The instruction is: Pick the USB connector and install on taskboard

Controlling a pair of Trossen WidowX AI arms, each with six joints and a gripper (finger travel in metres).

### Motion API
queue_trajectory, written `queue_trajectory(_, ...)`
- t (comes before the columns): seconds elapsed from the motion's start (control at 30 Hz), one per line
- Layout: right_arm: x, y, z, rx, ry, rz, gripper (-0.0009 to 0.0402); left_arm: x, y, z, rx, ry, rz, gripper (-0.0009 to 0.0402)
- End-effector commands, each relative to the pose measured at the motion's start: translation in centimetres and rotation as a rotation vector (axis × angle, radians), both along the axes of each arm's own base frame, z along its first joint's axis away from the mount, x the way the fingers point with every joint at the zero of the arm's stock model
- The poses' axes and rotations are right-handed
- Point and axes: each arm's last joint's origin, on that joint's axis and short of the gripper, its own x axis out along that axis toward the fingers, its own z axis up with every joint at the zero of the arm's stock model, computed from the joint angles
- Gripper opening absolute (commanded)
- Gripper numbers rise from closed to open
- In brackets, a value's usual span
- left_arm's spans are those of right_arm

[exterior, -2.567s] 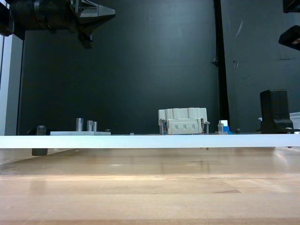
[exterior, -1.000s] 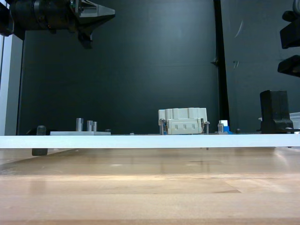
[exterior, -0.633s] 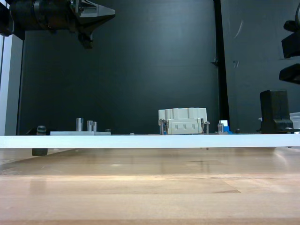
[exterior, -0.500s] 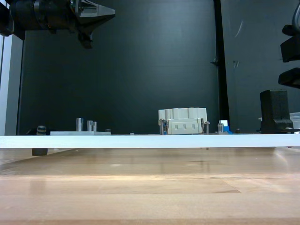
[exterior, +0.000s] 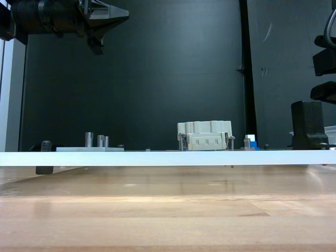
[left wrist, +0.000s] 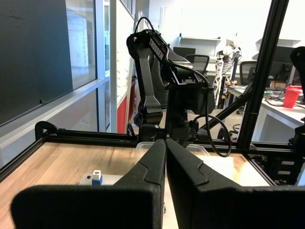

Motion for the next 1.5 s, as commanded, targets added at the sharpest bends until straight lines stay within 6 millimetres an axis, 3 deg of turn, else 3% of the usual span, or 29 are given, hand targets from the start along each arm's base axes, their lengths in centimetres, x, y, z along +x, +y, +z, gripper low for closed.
queue_trajectory(0.03, 0.0, 0.0, 0.0, -0.001, 0.000, 0.001, 0.0133, 0.0, 0.0, 0.0, 0.000, 0.000, 0.000, 0.0000)
queue_trajectory(0.5, 0.0, 0.1, -0.1, 0.029, 0.000, -0.002, 0.0091, 0.0, 0.0, 0.0, 0.000, 0.000, 0.000, 0.0000)
queue_trajectory(0.83, 0.0, 0.1, -0.1, 0.031, -0.001, -0.002, 0.0000, 0.0, 0.0, 0.0, 0.000, 0.000, 0.000, 0.0000)
queue_trajectory(1.5, -1.4, 0.0, 0.0, 0.028, -0.067, -0.003, 0.0000, 0.0, 0.0, 0.0, 0.000, 0.000, 0.000, 0.0000)
